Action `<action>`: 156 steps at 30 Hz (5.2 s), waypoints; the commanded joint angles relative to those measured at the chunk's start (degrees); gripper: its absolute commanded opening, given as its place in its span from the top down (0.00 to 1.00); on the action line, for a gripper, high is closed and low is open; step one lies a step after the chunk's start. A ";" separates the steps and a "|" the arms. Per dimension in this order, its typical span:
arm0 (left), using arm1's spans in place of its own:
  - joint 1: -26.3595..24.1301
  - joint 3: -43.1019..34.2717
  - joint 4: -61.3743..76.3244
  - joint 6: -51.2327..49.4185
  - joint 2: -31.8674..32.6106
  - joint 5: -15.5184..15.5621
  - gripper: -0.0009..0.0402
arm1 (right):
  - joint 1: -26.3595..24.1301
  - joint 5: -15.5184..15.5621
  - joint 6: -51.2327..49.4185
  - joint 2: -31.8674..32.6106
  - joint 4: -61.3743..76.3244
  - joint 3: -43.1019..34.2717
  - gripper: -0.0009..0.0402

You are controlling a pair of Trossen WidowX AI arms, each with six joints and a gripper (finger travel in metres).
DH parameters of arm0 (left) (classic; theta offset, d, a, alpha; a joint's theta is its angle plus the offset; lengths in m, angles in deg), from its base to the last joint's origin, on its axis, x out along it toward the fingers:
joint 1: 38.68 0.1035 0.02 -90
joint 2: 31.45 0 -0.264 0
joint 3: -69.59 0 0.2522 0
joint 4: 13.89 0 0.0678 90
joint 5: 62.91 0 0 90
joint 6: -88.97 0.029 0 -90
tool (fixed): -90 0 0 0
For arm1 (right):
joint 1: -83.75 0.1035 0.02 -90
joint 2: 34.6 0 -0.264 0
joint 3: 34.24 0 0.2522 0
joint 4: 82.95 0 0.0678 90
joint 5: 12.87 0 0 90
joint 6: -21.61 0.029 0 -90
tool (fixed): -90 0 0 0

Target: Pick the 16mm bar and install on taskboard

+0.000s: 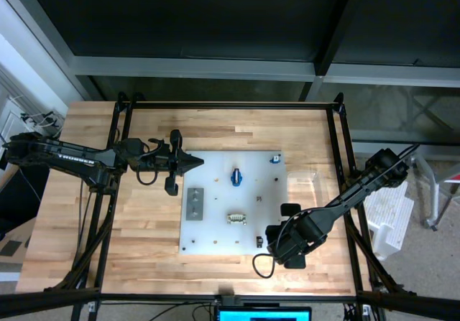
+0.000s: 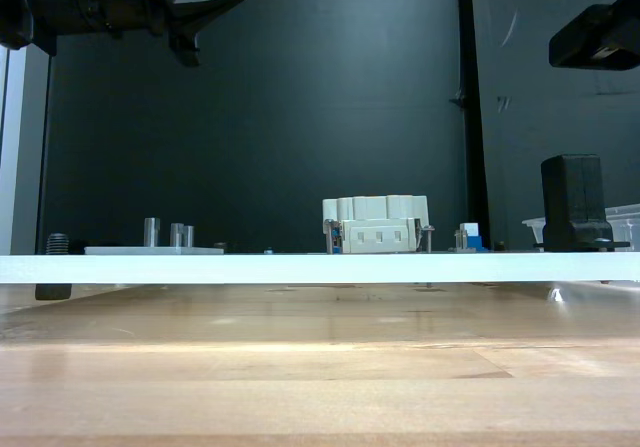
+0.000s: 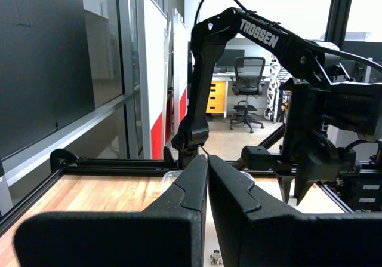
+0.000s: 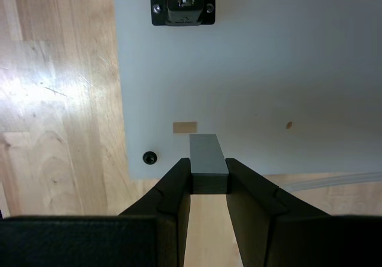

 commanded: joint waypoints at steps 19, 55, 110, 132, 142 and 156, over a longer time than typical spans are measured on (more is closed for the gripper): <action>0.02 -0.02 -0.02 0.00 0.02 0.00 0.98 | 0.33 0.50 0.20 2.34 -1.70 0.13 0.98; 0.00 -0.02 -0.02 0.00 0.02 0.00 0.98 | 0.35 2.27 0.11 3.41 -2.69 0.13 0.98; 0.02 -0.02 -0.02 0.00 0.02 0.00 0.98 | 0.31 2.03 0.07 1.25 -6.95 3.87 0.37; 0.02 -0.02 -0.02 0.00 0.02 0.00 0.98 | 0.33 1.86 -0.17 -3.87 -1.25 1.09 0.35; 0.00 -0.02 0.00 0.00 0.02 0.00 0.98 | 0.04 -0.44 -0.61 -4.79 -3.52 1.09 0.35; 0.00 -0.02 0.02 0.00 0.02 0.00 0.98 | -9.68 -4.09 -10.34 -19.26 -8.20 7.26 0.41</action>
